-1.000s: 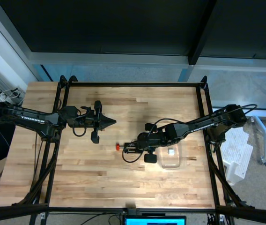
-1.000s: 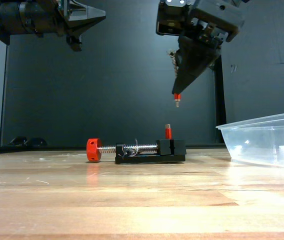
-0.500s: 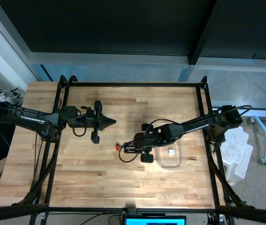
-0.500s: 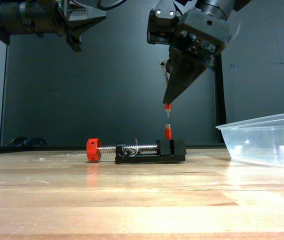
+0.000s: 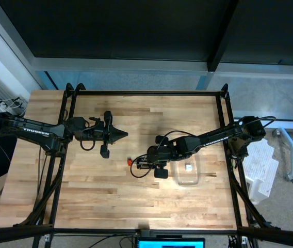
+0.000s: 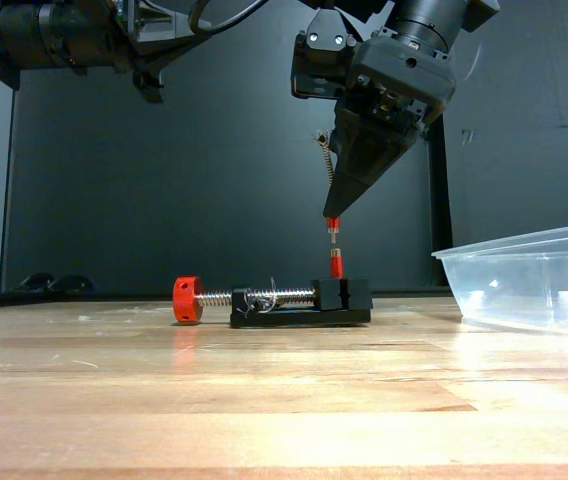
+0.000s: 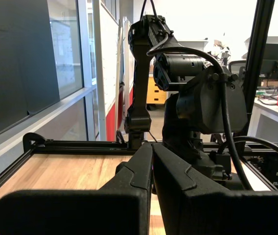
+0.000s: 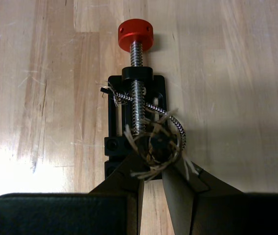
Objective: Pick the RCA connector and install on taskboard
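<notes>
Right now my right pincer [image 6: 333, 217] is clenched on the RCA connector [image 6: 333, 231]. It holds the connector upright above the taskboard [image 6: 304, 301], just over the red post [image 6: 336, 264] standing on that block, with a small gap between the two. The taskboard lies on the tabletop [image 6: 264, 400], its red knob [image 6: 186, 299] on the end away from the clear plastic tray [image 6: 534, 272]. My left pincer [image 5: 125, 134] hangs closed and empty, high up and well apart from the taskboard, on its knob side.
</notes>
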`<state>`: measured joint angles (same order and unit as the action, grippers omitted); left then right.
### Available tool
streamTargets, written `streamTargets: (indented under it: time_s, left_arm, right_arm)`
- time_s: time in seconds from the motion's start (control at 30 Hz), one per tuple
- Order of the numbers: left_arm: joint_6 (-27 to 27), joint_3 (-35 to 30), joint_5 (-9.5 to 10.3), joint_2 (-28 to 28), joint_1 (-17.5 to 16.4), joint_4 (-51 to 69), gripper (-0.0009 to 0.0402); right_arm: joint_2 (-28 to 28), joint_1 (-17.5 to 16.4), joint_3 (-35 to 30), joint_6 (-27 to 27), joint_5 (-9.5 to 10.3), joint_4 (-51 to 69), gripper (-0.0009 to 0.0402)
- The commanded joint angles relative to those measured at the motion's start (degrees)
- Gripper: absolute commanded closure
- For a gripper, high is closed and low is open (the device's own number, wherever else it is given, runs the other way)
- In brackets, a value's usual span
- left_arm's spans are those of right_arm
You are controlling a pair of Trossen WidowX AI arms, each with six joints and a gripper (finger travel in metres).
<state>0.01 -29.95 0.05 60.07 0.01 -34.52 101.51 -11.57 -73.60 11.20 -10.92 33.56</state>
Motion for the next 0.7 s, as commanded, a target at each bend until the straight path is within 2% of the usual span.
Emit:
streamTargets:
  time_s: [0.03, 0.7]
  left_arm:
    - [0.0, 0.0, -0.04, 0.0, 0.0, 0.0, 0.0393]
    - [0.0, 0.0, -0.02, 0.0, 0.0, 0.0, 0.0393]
  right_arm:
    - [0.0, 0.0, 0.1, 0.1, 0.00, 0.0, 0.0393]
    - [0.3, 0.0, 0.4, 0.4, 0.24, -0.7, 0.0393]
